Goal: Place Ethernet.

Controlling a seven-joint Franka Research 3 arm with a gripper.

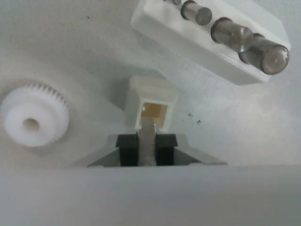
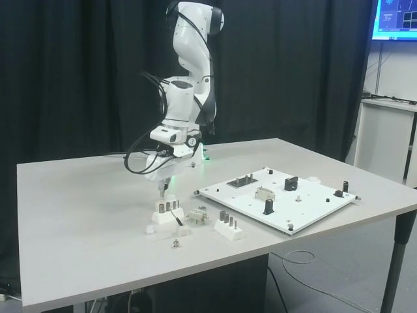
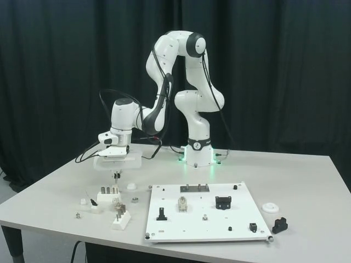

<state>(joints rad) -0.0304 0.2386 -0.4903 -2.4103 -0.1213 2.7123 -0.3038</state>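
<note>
**A:** Start nearest. What is the hand (image 1: 147,141) doing?

**B:** In the wrist view its two black pads are pinching a small pale plug (image 1: 147,136) by its rear end, so the front sticks out ahead. I take that plug for the Ethernet piece. It is carried in the air, low over the counter (image 2: 78,208), not yet at any socket.

**A:** And just beyond it?

**B:** A small white housing with an open mouth (image 1: 150,101) stands on the counter right ahead of the plug. It looks like the stand that plug belongs to. A white gear (image 1: 34,115) lies flat to one side, and a white block of grey pegs (image 1: 211,37) sits a little further off, pegs upright so each can be gripped from above.

**A:** Farther still?

**B:** The white board (image 3: 203,219) with its black fixtures lies well apart from the hand. The plug's socket is probably there, so the arm (image 3: 164,71) would have to carry it across, held end-on for pushing in.
</note>
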